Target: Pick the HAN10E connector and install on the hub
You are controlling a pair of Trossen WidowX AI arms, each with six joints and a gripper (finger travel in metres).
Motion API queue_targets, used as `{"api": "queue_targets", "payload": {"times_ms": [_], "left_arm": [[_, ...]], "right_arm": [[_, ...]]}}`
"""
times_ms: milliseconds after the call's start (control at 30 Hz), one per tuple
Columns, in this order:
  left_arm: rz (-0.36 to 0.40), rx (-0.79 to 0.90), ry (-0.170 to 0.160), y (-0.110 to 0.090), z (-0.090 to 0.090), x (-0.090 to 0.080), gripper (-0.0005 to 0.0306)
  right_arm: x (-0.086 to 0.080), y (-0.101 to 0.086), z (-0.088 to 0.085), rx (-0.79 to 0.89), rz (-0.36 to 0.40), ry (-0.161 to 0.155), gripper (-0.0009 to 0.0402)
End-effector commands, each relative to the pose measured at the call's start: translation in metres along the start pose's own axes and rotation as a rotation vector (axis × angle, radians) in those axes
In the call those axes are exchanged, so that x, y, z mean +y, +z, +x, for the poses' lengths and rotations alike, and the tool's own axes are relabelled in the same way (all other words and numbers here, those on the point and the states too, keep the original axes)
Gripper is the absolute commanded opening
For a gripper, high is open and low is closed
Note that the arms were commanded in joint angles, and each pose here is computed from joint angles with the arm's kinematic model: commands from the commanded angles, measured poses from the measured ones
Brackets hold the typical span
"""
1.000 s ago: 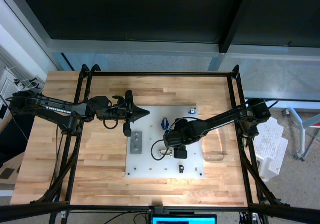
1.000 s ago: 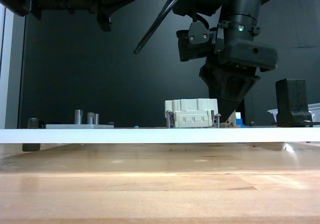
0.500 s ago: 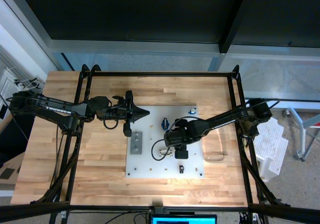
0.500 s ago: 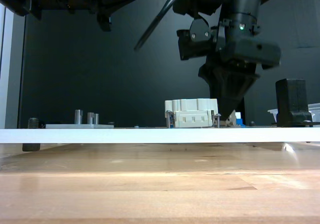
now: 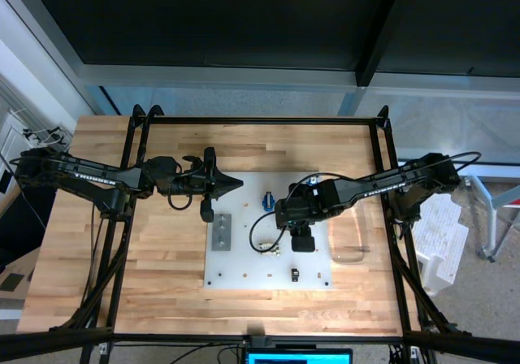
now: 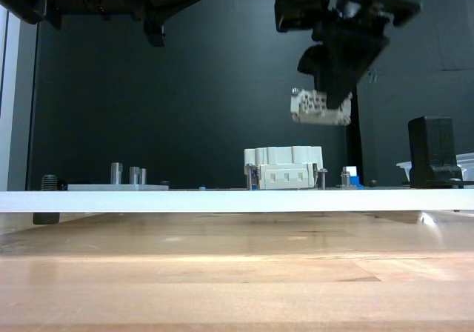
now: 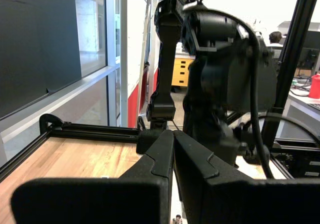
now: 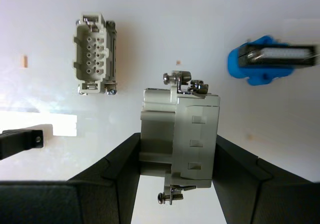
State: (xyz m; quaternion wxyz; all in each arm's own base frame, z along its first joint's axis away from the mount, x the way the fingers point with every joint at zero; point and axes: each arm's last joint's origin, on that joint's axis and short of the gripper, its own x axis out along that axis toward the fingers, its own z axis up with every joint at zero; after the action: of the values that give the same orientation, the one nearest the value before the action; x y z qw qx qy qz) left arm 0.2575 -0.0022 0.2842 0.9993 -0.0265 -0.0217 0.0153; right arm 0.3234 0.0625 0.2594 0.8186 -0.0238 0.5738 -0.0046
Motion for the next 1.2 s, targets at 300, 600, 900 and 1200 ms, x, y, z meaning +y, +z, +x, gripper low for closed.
{"api": "queue_targets", "payload": {"times_ms": [300,600,900,1200], "left_arm": [[0.005,-0.01,0.004,0.001,0.0,0.0,0.0001],[0.004,0.003,-0.006,0.0,0.0,0.0,0.0001],[-0.001,0.083,-0.03,-0.009,0.001,-0.002,0.0129],[0.023,0.191,-0.027,-0.004,0.023,-0.004,0.0248]], "right_arm": [[-0.02,0.027,-0.048,-0.064,0.011,-0.01,0.0071],[-0.039,0.037,-0.069,-0.105,0.046,0.072,0.0071],[-0.048,0.042,-0.082,-0.144,0.042,0.061,0.0071],[-0.052,0.045,-0.088,-0.176,0.039,0.057,0.0071]]}}
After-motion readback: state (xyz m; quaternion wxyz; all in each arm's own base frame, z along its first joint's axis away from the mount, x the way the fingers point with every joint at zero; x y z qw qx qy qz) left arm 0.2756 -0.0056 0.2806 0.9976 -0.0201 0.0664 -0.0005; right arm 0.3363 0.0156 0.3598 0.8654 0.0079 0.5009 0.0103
